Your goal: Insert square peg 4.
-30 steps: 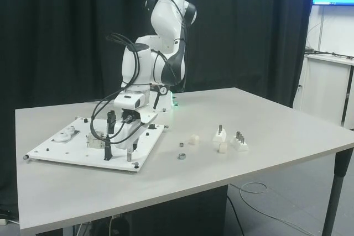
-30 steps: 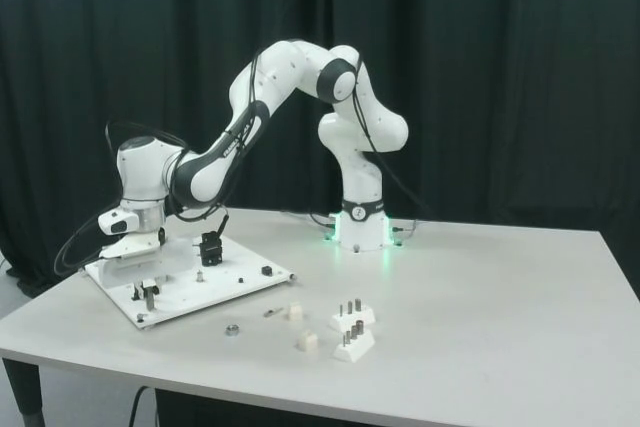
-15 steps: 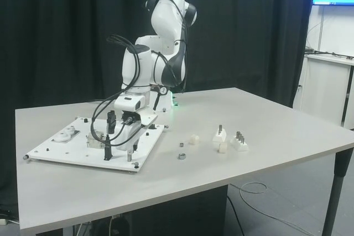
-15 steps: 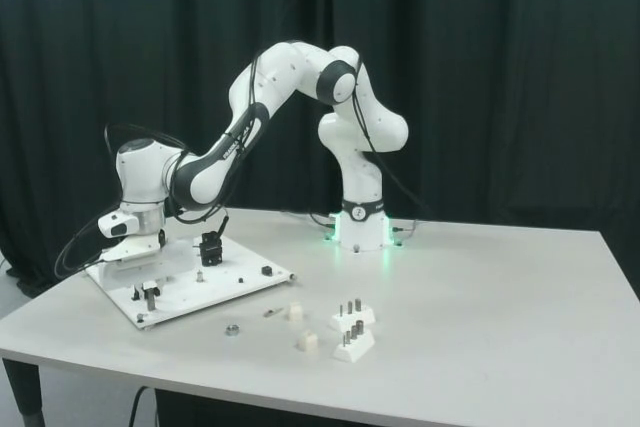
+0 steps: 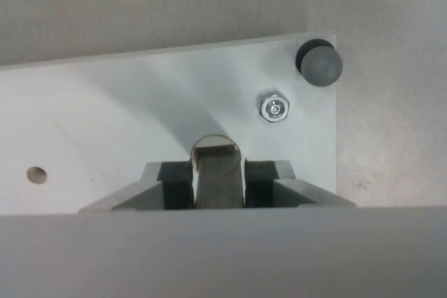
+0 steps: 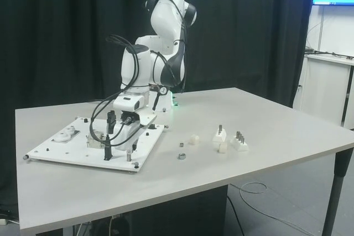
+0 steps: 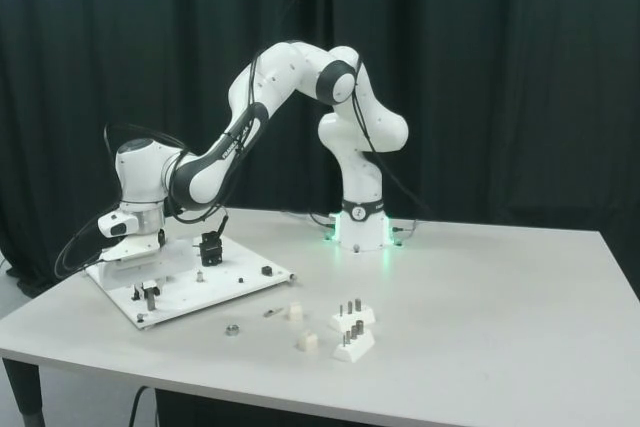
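In the wrist view my gripper [image 5: 218, 185] is shut on the square peg [image 5: 216, 172], a grey bar held upright between the two fingers [image 5: 173, 183]. The peg's end hangs just over a round hole [image 5: 216, 142] in the white board [image 5: 105, 116], close to the board's corner. In the room views the gripper [image 6: 128, 128] [image 7: 128, 250] points down over the white board [image 6: 61, 150] [image 7: 245, 282] at the table's left; the peg itself is too small to make out there.
A hex nut [image 5: 274, 108] and a black rubber foot [image 5: 319, 63] sit near the hole by the board's corner. A black fixture [image 7: 210, 247] and posts stand on the board. White peg holders [image 6: 220, 133] [image 6: 240, 142], small white blocks [image 6: 193, 139] and a ring [image 6: 181, 156] lie right of the board.
The wrist has shifted very slightly over the board's far corner. Nothing else on the table has moved.
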Motion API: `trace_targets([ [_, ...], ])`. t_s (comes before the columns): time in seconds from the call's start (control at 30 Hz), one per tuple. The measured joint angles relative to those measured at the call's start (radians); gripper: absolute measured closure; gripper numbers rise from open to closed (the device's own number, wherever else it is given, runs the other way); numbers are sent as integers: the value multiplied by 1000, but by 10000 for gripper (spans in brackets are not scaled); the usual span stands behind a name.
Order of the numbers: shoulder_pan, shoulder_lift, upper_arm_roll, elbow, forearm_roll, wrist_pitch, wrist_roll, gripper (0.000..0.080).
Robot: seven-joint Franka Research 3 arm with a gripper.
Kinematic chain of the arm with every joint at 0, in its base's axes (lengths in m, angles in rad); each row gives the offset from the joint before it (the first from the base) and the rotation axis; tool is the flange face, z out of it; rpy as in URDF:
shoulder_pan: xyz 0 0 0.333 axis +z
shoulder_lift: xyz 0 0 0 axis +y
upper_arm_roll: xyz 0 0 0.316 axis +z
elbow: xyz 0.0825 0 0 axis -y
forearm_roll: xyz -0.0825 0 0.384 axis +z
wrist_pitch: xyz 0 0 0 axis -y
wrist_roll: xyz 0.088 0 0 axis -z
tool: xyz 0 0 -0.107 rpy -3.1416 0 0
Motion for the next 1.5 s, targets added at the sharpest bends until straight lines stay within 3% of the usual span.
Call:
trace_targets([
  [1.5,1,2,1,6,3,-14,10,649],
])
